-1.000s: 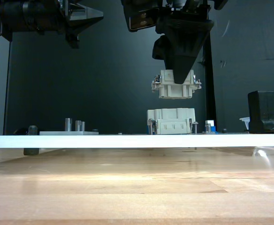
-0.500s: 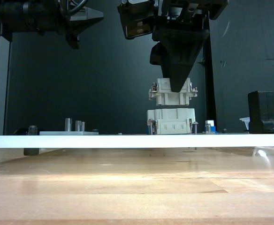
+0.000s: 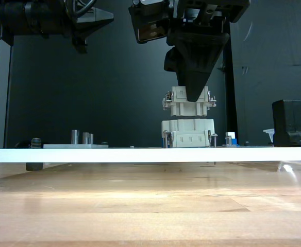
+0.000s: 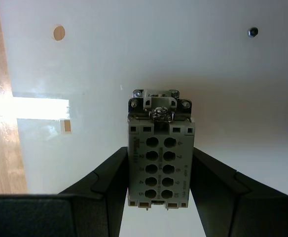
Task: Pick the HAN10E connector and install on the hub
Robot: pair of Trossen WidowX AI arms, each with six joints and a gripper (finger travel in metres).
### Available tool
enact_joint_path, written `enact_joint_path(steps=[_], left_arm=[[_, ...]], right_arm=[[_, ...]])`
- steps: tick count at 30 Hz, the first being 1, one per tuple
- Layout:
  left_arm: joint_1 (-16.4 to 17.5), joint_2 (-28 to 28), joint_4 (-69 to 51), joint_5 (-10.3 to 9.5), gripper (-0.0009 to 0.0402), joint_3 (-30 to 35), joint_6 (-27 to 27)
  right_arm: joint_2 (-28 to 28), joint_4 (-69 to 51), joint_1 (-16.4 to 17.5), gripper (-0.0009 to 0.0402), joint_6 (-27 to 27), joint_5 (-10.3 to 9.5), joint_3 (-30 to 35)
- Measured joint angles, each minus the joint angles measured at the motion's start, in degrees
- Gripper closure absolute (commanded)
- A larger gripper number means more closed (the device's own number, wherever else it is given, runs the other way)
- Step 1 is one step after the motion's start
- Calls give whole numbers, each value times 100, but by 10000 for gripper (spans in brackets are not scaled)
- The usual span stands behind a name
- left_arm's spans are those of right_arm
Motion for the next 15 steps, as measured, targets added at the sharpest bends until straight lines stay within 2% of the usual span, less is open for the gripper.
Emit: enact_joint_path(steps=[15], left_arm=[[0, 0, 0, 0, 393, 0, -2]], right_arm=[[0, 146, -2, 359, -96, 2, -142]])
